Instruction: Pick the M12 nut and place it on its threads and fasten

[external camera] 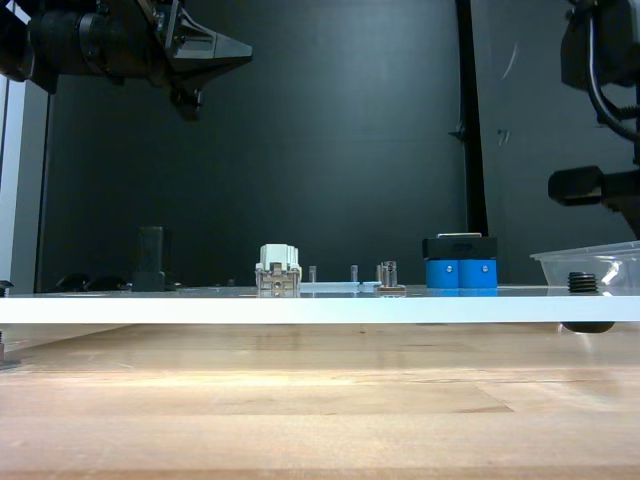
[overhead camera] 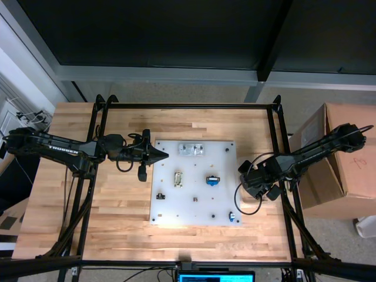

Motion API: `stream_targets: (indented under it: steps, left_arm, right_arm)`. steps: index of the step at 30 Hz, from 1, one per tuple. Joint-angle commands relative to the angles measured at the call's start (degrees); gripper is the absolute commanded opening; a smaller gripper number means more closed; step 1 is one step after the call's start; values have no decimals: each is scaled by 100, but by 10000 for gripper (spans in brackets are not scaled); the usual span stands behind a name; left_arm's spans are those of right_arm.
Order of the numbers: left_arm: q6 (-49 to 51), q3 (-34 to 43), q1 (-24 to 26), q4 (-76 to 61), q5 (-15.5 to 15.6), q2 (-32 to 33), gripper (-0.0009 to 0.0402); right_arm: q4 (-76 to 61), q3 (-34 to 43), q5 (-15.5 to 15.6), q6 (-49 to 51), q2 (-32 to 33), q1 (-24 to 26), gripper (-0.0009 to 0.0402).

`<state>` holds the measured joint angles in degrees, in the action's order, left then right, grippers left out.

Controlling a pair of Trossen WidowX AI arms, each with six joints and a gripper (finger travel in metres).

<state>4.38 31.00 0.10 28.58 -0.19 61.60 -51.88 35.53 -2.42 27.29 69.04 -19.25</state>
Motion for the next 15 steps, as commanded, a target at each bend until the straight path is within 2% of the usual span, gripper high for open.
stream_targets:
  steps: [1, 15]
  left_arm:
    - [-2, 0, -2, 0, 0, 0, 0]
    - [0, 0, 0, 0, 0, 0, 0]
  right_arm:
    - [170, -116, 0, 74, 85, -7, 169]
    - [546, -426, 0, 367, 85, -13, 169]
